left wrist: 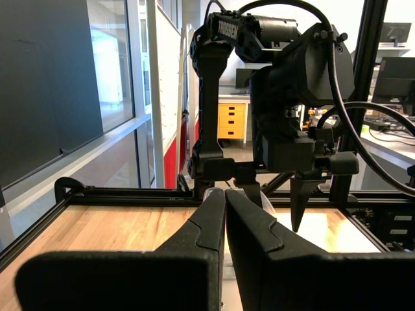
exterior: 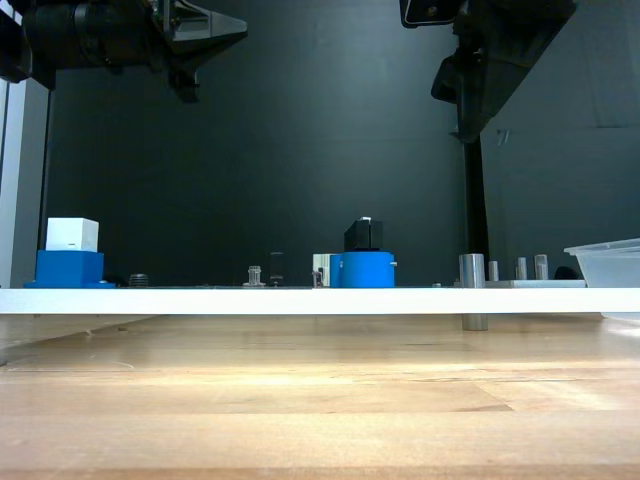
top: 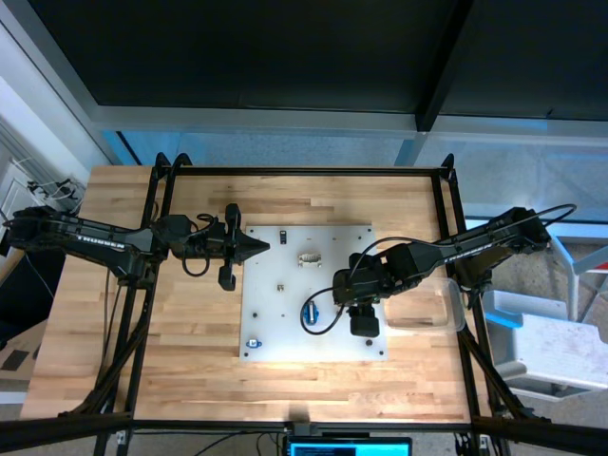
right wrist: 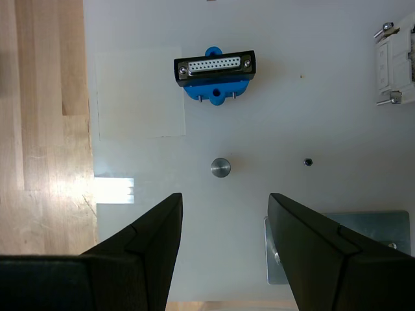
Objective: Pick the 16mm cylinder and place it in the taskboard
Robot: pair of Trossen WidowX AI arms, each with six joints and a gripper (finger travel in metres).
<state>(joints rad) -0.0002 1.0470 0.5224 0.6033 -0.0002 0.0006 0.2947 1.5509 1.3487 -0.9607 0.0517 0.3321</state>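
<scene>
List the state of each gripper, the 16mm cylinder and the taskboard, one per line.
taskboard: lying flat on the table.
16mm cylinder: upright on the taskboard, ungripped.
right gripper: jaws open, pointing down over the 16mm cylinder.
left gripper: jaws shut, raised over the taskboard's left edge.

Matt white taskboard (right wrist: 259,97), brushed silvery metal 16mm cylinder (right wrist: 220,167), smooth pale wooden table (right wrist: 39,129), right gripper (right wrist: 224,201) jaws matt black

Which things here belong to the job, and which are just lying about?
Job: 16mm cylinder on the taskboard; right hand open above it; left hand shut, raised at board's left edge.
Lying about: blue connector, grey block, clear tray.
</scene>
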